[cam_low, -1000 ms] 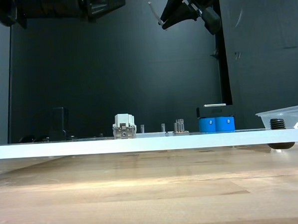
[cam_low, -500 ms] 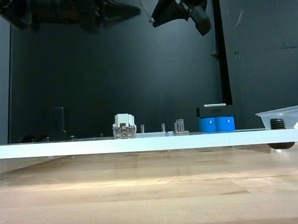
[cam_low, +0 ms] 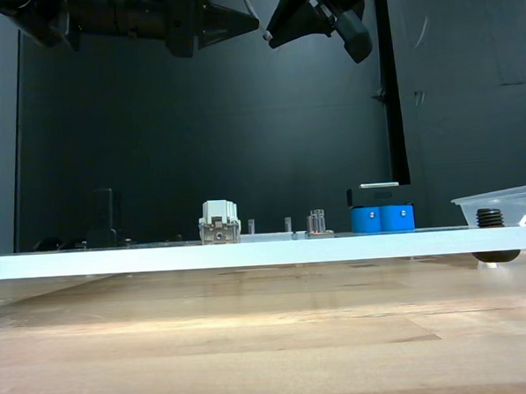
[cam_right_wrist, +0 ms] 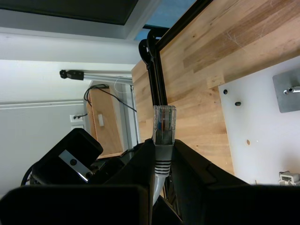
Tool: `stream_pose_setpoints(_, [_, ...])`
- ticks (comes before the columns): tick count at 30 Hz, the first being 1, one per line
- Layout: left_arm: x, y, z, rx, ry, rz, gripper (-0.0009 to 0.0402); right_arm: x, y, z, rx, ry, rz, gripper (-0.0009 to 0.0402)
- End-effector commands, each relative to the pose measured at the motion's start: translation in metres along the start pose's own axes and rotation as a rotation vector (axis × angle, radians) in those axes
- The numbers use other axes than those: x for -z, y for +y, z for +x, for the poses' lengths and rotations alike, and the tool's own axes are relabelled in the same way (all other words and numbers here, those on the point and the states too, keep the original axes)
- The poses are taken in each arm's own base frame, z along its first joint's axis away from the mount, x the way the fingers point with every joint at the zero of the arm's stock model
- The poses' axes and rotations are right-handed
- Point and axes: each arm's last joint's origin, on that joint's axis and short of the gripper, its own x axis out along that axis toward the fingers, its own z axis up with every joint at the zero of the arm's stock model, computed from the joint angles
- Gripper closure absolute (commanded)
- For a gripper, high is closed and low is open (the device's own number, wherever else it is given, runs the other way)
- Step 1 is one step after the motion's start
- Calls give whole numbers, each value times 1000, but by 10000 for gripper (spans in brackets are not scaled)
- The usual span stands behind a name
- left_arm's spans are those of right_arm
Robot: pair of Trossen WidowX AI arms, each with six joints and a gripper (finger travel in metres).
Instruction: Pick the RJ45 connector and install on the taskboard
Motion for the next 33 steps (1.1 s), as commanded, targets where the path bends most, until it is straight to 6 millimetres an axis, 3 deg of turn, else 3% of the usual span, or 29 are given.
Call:
stream_pose_setpoints(1, [0, 1, 0, -12, 3, -1, 300, 0, 0, -2, 0, 8, -2, 393])
stream_pose_setpoints(12, [-6, 6, -1, -67, -47, -23, 300, -2, 3, -8, -14, 8, 3, 393])
stream_pose_setpoints(25, [-8, 3, 0, 7, -113, -17, 302, -3, 4, -8, -21, -14, 10, 393])
stream_pose_setpoints(33, [-9, 4, 0, 1, -122, -19, 362, -3, 4, -8, -21, -16, 9, 393])
